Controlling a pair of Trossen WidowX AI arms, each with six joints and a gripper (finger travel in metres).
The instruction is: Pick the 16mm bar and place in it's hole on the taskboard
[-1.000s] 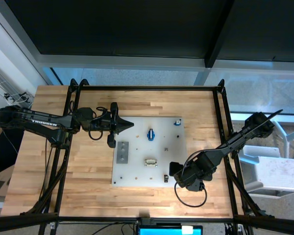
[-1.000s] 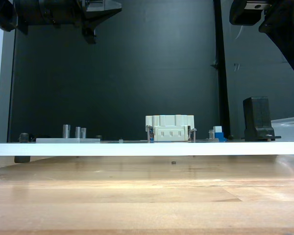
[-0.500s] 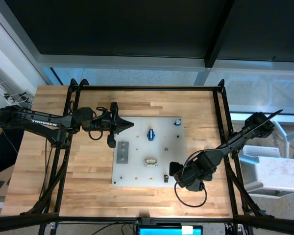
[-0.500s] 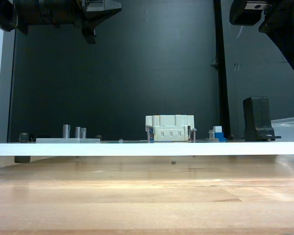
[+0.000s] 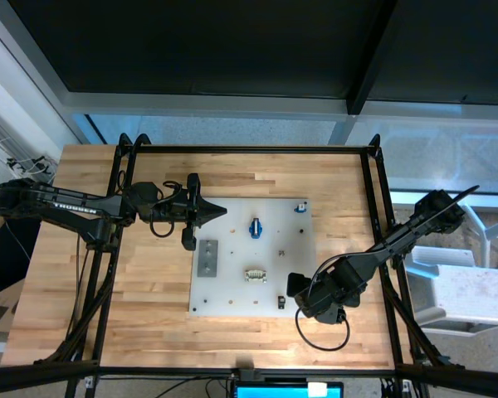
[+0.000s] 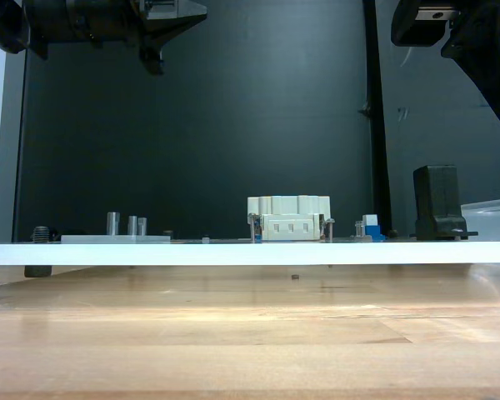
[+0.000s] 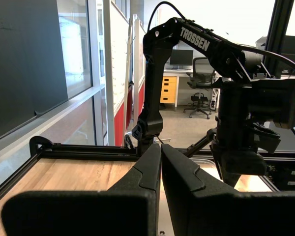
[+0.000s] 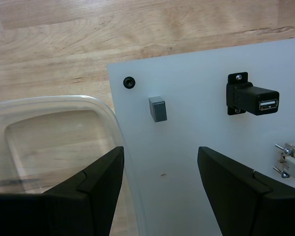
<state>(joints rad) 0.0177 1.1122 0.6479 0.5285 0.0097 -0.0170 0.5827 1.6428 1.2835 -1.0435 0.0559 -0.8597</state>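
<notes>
Right gripper [image 8: 159, 156]: nearest, raised over the taskboard's [image 5: 232, 292] near right corner; matte black fingers apart, empty.
Taskboard: flat, smooth white panel on a wood-grain table [image 5: 141, 332].
16mm bar: in neither gripper; three upright metal cylinders [image 6: 113, 223] rise from the grey block [image 5: 207, 259]; which one it is cannot be told.
Left gripper [image 7: 160, 151]: high over the far left edge; fingers together, empty.
Progress: judged either finished or unstarted.

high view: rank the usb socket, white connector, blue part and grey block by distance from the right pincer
1. usb socket, beside the open right pincer, near right of the board.
2. white connector, mid-board.
3. blue part, toward the far edge.
4. grey block, left edge, by the shut left pincer.
16mm bar: in neither pincer; where it is I cannot tell.
</notes>
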